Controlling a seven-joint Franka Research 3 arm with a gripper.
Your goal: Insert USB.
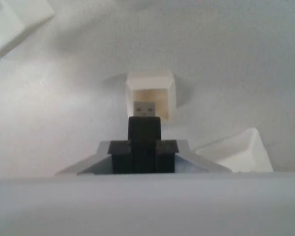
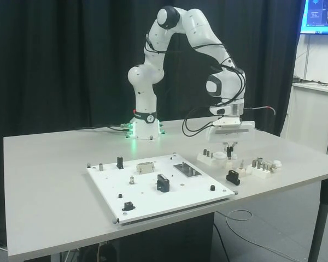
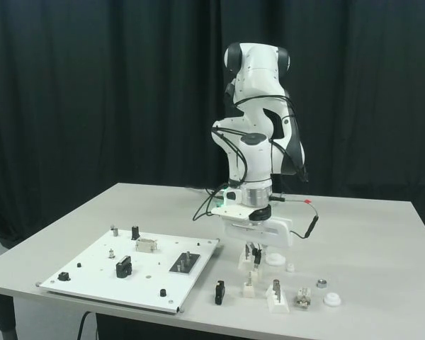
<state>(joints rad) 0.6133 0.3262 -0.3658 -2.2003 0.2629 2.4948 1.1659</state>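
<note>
In the wrist view my gripper is shut on a USB plug with a black body and a grey metal tip. The tip points down at the hollow of a small white holder block; I cannot tell whether it still sits in it. From the room cameras the gripper hangs low over the table, to the right of the white task board. Several black fixtures stand on the board, such as one near its middle.
White part holders with grey pegs stand around the gripper. A loose black part lies near the board's corner. Two more white blocks flank the plug's holder. A cable hangs from the wrist.
</note>
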